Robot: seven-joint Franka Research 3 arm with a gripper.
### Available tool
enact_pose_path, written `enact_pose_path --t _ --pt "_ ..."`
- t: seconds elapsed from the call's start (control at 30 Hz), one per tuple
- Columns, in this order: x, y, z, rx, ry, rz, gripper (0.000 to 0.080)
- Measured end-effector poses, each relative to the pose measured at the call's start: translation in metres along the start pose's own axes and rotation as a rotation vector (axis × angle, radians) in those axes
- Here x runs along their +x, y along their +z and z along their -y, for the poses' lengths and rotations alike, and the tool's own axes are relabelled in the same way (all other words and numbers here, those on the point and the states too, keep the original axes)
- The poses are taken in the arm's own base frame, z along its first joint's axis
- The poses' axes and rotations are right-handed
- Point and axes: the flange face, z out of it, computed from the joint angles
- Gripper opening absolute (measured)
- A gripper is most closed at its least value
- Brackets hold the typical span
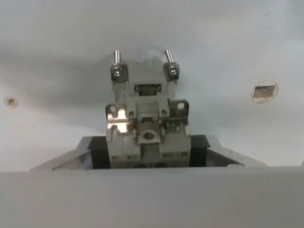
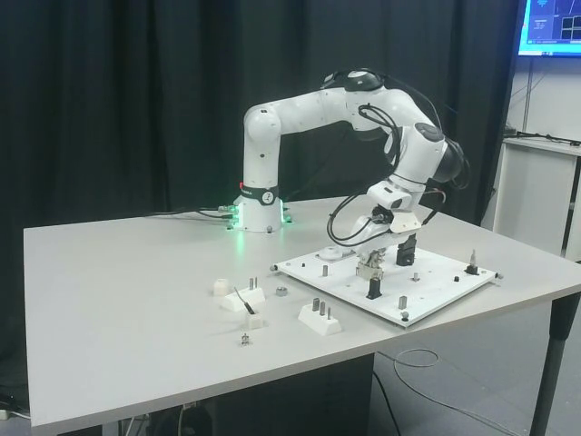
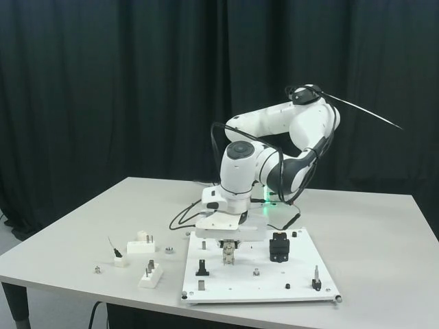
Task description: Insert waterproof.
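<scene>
The hand (image 3: 227,252) is clamped on the waterproof connector (image 1: 145,121), which hangs upright straight below it, just above the white board (image 3: 302,291). Its long axis points down at the board. A black fixture (image 3: 278,247) stands to the right; small white holders (image 3: 149,274) sit left on the worktop (image 3: 82,240).

The arm (image 2: 336,100) is showing smooth white rounded shells with black bands at the joints. Black cables (image 2: 413,109) are looping along the forearm beside the wrist. Green light is glowing around the base (image 2: 257,211). The end effector (image 1: 145,102) is showing grey blocky parts, two screws and two upright metal pins.
</scene>
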Motion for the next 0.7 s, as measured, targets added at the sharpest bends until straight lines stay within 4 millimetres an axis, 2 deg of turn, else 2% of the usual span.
enact_pose_path --t 0.7 --pt "-0.0005 -0.0002 0.0017 -0.017 -0.016 -0.018 0.0317"
